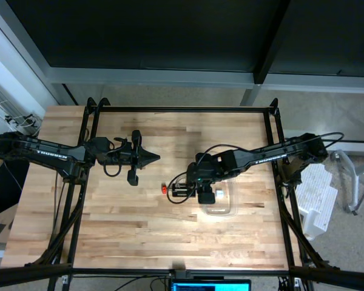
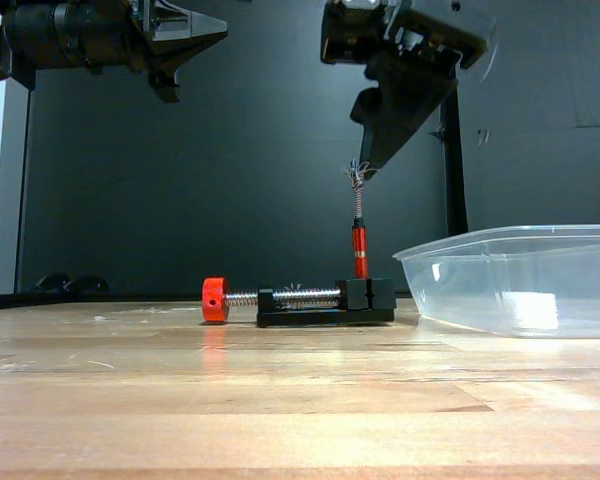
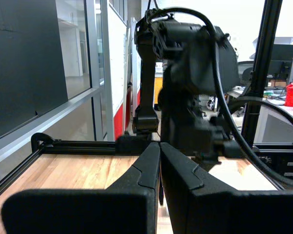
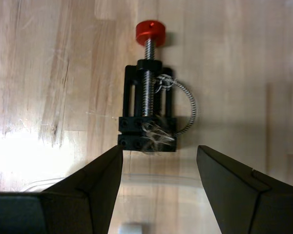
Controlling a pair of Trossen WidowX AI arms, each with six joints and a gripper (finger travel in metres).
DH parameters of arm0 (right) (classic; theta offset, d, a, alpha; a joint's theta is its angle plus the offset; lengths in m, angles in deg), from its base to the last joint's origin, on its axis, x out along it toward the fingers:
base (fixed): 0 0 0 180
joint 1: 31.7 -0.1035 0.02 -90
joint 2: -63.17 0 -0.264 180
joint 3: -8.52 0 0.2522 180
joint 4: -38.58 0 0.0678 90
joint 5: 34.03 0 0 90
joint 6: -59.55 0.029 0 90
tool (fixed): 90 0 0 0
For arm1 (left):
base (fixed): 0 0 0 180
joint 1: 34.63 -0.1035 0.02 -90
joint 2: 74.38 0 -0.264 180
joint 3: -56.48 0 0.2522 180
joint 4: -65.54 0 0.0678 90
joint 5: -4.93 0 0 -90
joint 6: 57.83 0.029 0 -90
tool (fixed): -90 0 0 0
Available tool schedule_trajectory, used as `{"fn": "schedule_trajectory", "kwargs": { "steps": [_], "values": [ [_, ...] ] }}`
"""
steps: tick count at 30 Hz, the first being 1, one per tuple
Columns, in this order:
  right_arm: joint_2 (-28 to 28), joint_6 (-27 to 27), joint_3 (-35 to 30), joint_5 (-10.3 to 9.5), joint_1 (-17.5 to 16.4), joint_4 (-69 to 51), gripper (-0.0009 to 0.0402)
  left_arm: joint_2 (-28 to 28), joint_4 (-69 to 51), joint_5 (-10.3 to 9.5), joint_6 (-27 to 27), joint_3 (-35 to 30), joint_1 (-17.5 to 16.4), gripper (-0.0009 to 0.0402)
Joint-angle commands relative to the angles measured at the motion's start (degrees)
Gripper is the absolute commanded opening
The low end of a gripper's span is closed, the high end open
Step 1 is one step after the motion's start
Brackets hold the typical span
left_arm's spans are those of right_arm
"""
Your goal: Remove the RCA connector from the receptacle and place in the container
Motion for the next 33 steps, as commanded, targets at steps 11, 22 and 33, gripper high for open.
{"fn": "schedule_trajectory", "kwargs": {
  "steps": [11, 22, 33],
  "values": [
    [-7.15, 1.57, 0.15, 0.0, -0.35, 1.81, 0.0216, 0.0, 0.0, 0.02, 0.02, 0.0, 0.0, 0.0],
    [-7.78, 1.64, 1.53, 0.02, -0.37, 4.96, 0.0197, 0.0, 0.0, 0.02, 0.02, 0.0, -0.02, 0.0],
    [-7.78, 1.6, 1.77, 0.04, -0.31, 6.43, 0.0155, 0.0, 0.0, 0.02, 0.02, 0.0, 0.0, 0.0]
  ]
}}
